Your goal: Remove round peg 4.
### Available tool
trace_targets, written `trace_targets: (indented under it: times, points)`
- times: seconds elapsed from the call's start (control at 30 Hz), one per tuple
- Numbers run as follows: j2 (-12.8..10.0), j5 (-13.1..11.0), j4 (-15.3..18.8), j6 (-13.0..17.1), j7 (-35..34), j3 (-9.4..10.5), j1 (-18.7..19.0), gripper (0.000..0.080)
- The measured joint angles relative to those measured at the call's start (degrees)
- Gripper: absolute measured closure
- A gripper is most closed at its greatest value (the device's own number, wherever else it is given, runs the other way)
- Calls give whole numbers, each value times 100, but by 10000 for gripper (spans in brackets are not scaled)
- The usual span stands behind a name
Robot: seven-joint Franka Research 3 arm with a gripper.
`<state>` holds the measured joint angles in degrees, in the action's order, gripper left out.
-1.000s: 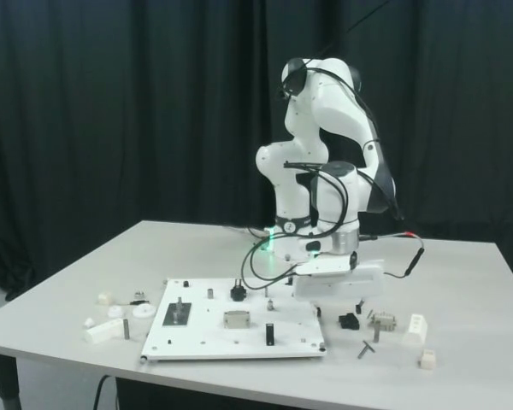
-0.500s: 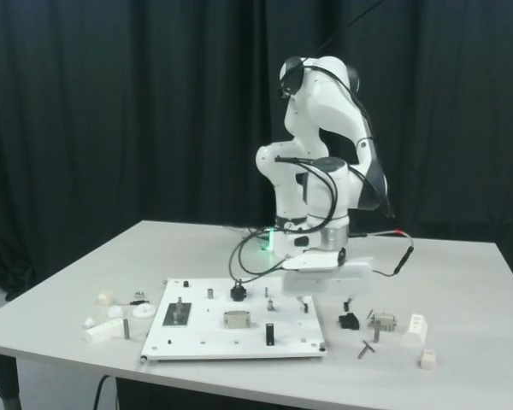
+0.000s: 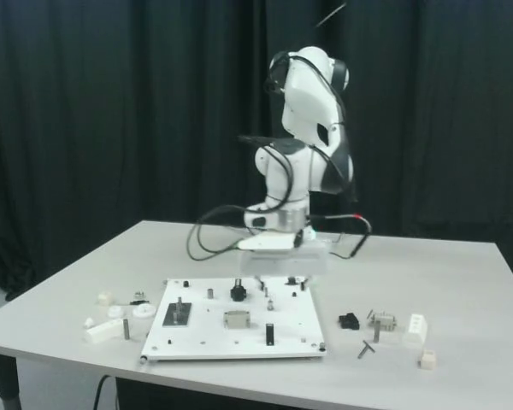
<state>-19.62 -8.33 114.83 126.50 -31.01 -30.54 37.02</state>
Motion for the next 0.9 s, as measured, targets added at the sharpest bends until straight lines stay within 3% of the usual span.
trace_targets:
  times: [0.47, 0.9]
  points:
    - [435, 342, 115, -403, 868, -39, -992, 3]
    - [583, 711, 476, -359, 1322, -64, -1688, 3]
